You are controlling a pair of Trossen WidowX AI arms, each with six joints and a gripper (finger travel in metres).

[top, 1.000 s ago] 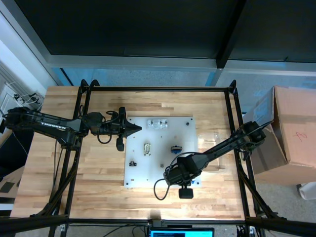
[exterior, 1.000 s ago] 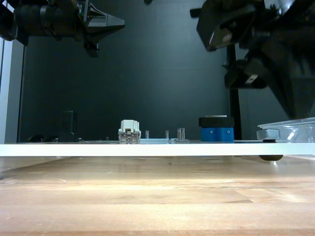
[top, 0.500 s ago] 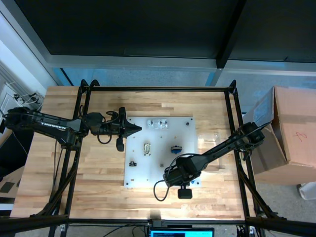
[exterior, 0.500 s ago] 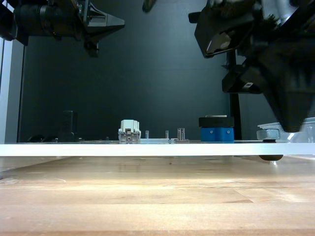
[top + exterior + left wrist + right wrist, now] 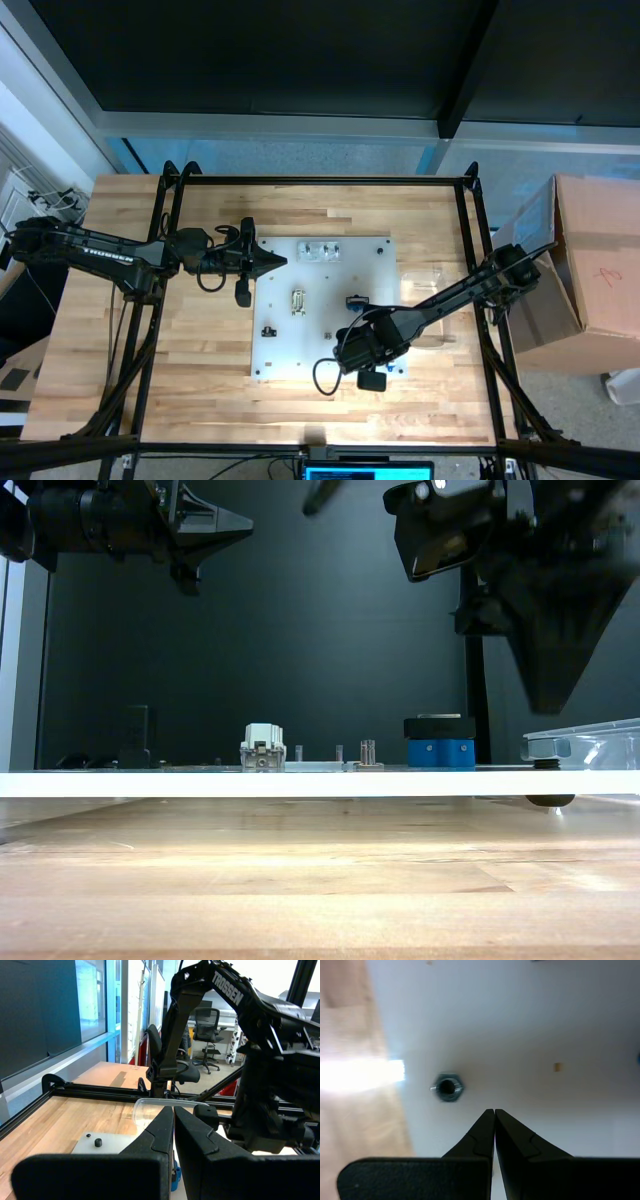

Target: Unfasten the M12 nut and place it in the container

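Note:
The silver M12 nut [image 5: 545,748] sits on its black stud near the white board's [image 5: 300,345] near right edge, a dark sliver of stud showing under it. From above, the nut [image 5: 447,1088] lies flat on the board, free of any grip. My right gripper [image 5: 548,706] hangs point-down a little above the nut, shut with nothing between its fingers [image 5: 485,1127]; the nut lies just off its tip. The clear container [image 5: 430,285] stands beside the board's right edge and shows nothing inside. My left gripper [image 5: 280,261] hovers high over the board's far left edge, shut and empty [image 5: 173,1112].
On the board stand a blue-and-black block [image 5: 439,742], a white connector [image 5: 262,750] and small silver posts [image 5: 367,753]. A black frame rail [image 5: 470,260] runs along the table's right side. A cardboard box [image 5: 590,270] sits off the table to the right.
My right gripper swung left from beside the container and dipped close to the nut, then rose to above it. The nut stayed on its stud. The left arm has not moved.

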